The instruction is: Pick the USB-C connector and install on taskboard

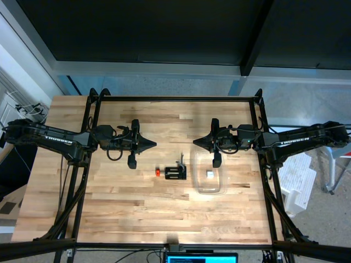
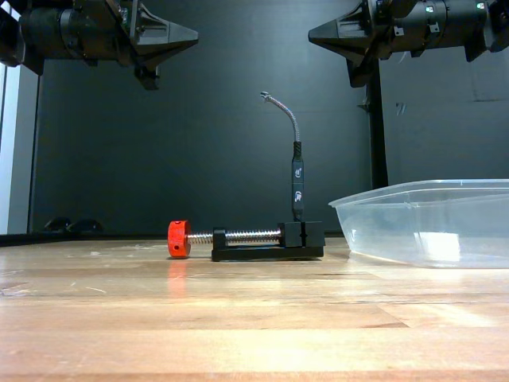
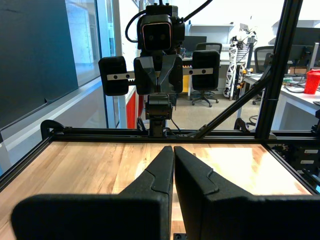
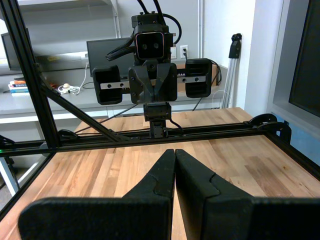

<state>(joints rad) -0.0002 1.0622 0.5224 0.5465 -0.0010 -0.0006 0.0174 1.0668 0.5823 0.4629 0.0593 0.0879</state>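
The taskboard (image 1: 176, 173), a small black block with an orange-red knob (image 2: 179, 239) on a screw, lies at mid-table. The USB-C connector (image 2: 297, 187) stands upright in the block's right end, and a short braided cable (image 2: 285, 111) curves up from it. My left gripper (image 1: 155, 144) hovers shut and empty, high above the table, left of and behind the block. My right gripper (image 1: 194, 142) hovers shut and empty at the same height, facing it. Each wrist view shows its own shut fingertips (image 3: 165, 155) (image 4: 167, 157) with the other arm beyond.
A clear plastic tray (image 1: 219, 189) sits just right of the taskboard, with a small whitish square piece (image 1: 209, 173) in it. A black metal frame (image 1: 175, 99) rings the wooden table.
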